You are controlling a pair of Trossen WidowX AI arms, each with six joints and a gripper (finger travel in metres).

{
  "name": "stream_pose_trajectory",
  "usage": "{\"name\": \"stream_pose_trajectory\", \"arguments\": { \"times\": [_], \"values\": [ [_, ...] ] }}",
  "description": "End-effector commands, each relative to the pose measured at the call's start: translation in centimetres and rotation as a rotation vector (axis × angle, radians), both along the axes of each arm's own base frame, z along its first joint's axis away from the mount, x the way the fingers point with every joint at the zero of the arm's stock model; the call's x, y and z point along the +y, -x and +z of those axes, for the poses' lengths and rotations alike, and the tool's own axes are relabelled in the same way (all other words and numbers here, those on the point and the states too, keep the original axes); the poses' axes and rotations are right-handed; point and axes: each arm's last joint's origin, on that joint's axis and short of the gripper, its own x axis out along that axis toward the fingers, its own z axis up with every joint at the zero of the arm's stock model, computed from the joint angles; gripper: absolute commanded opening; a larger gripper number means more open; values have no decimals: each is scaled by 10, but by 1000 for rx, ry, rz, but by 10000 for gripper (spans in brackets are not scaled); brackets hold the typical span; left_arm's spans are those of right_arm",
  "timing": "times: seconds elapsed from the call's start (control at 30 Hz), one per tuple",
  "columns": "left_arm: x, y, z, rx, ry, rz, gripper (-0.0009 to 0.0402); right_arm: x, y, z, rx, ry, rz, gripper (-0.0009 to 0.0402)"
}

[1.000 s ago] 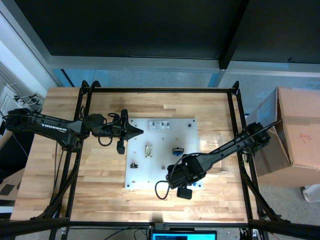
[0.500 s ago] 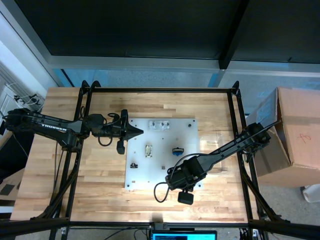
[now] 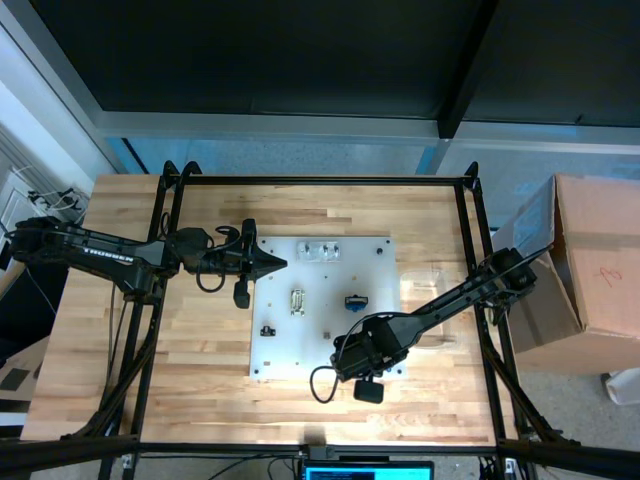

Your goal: Unfasten the M12 nut and place it in the container

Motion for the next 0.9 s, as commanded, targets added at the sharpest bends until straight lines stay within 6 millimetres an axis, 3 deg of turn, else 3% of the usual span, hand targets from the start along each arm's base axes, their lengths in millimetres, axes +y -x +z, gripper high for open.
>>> {"name": "stream_pose_trajectory", "arguments": {
  "times": [0.03,0.23,0.7,0.9],
  "values": [
    [0,0,0,-1,0,0,0,0,0,0,3,0,-1,0],
    [0,0,0,-1,0,0,0,5,-2,1,8,-110,1,0],
    [0,0,0,-1,0,0,0,5,-3,0,-11,-87,-1,0],
    [0,0,0,-1,0,0,0,6,-4,-15,23,-71,17,0]
  ]
}}
